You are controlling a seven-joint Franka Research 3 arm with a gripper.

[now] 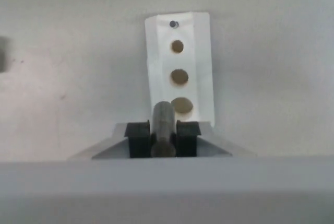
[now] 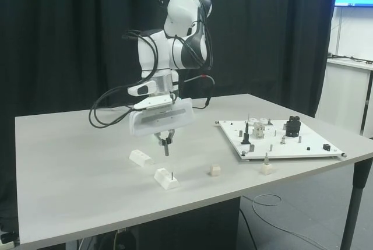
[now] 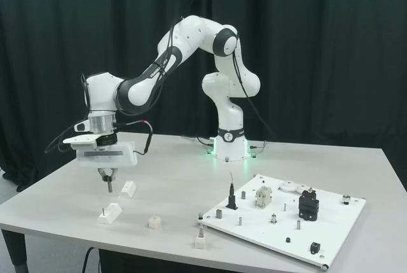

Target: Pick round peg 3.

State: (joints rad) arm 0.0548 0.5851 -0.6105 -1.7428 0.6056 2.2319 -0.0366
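Gripping one round peg (tool clenched) above one white block, three empty holes.

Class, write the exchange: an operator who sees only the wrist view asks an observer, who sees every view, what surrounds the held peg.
Operator: Is the peg touching the table?
Observer: No. The peg in the pincer hangs above the table, clear of the holed block.
Operator: Anything else nearby?
Observer: A second white block with a thin upright pin sits close to the holed one.
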